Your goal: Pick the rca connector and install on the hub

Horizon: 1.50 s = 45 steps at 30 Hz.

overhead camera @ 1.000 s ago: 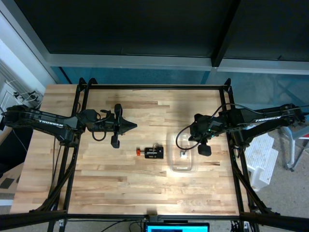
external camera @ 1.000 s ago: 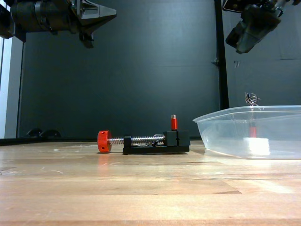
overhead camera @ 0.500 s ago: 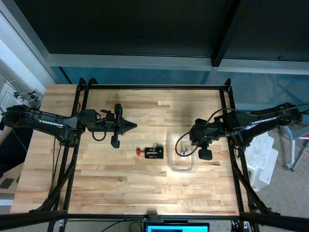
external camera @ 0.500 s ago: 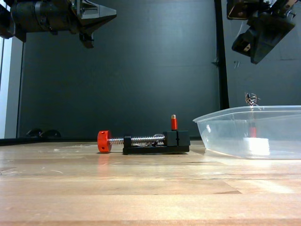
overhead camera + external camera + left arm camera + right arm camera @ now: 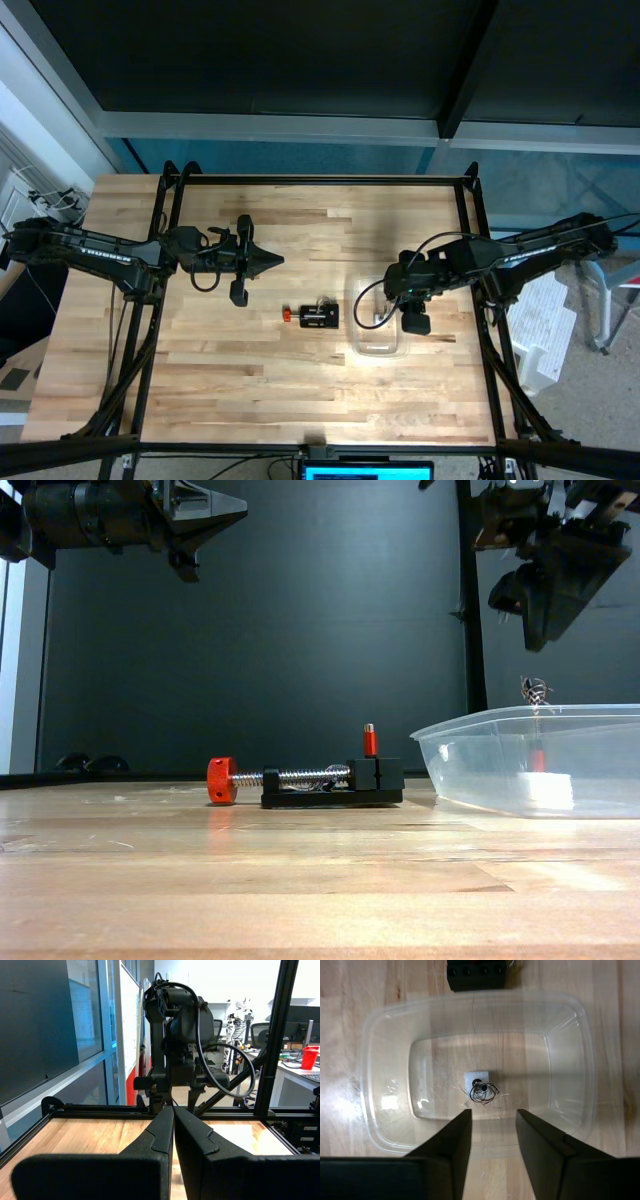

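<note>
Right wrist view: the right fingers hang open over the clear tray holding the rca connector, right of the hub. Pick-up is not yet done; it calls for descending and pinching. Left fingers, closed, hover at the left.

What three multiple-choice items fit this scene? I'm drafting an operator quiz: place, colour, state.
1. The rca connector lies: A in the clear tray; B on bare wood; C between jaws.
2. The knob on the hub is: A blue; B red; C white.
3. The right gripper, above the tray, has jaws: A open; B shut empty; C shut on the connector.
Key: A, it sits on the tray floor; B, red in the low view; A, a gap shows between them. The left gripper hangs shut, high at the table's left.
</note>
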Motion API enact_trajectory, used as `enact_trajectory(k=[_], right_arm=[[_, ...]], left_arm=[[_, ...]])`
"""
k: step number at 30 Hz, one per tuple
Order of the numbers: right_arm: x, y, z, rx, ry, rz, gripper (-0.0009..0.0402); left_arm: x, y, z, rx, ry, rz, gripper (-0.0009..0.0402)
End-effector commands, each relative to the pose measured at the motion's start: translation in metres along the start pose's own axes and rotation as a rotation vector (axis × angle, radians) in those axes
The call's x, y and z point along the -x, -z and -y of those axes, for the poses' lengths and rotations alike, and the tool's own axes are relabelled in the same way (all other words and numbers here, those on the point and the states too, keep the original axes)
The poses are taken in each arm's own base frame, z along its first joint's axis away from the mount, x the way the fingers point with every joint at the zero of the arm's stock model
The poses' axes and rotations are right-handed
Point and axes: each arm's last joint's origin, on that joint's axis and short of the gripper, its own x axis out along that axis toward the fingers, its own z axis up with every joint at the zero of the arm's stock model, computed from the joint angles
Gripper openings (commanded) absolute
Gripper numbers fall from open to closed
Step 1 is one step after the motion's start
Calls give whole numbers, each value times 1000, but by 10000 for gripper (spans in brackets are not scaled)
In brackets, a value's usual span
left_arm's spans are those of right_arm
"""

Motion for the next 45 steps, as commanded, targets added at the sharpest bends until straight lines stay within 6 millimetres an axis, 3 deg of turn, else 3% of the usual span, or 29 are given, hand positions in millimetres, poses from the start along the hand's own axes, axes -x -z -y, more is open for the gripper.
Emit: enact_trajectory(k=[1, 8, 26, 45], right_arm=[[-9, -2, -1, -1, 7, -34, 160], [-27, -5, -4, 2, 21, -96, 195], [-67, -13, -15, 14, 35, -171, 194], [-76, -17, -18, 14, 26, -146, 133]], left_arm=[[0, 0, 0, 0, 0, 0, 0], [0, 0, 0, 0, 0, 0, 0], [0, 0, 0, 0, 0, 0, 0], [0, 0, 0, 0, 0, 0, 0]])
